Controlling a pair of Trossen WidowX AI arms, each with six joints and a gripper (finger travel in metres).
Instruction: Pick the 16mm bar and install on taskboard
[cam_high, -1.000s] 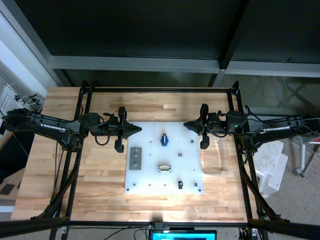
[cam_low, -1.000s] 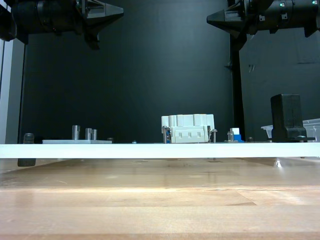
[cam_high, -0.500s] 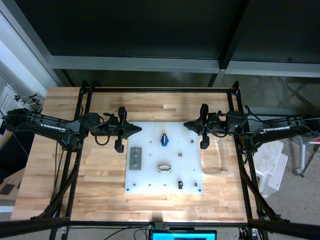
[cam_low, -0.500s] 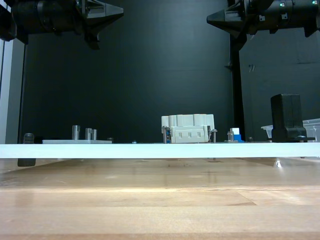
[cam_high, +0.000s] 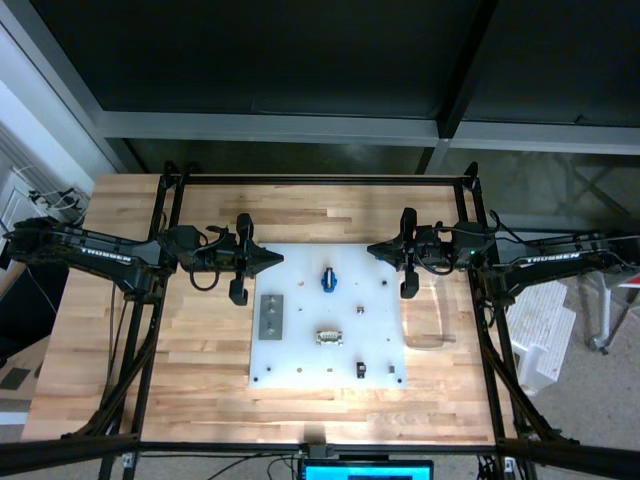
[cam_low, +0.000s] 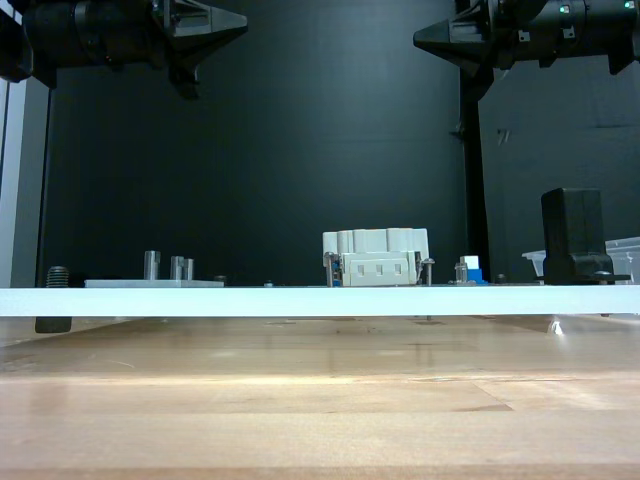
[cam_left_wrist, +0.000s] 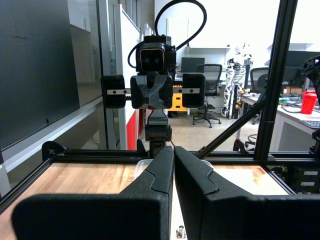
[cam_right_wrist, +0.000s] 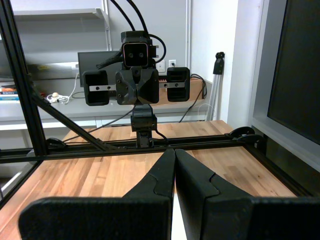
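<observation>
Note: black left claw (cam_high: 277, 258) and black right claw (cam_high: 371, 249) are both pinched closed on nothing, raised over the far corners of the white taskboard (cam_high: 300, 350) on the wooden bench (cam_high: 200, 380); you cannot locate the 16mm bar in any view, so expect a stiff, smooth, probably slippery rod and grip it mid-length.

left claw (cam_high: 277, 258), right claw (cam_high: 371, 248) above opposite taskboard (cam_high: 300, 352) edges
</observation>
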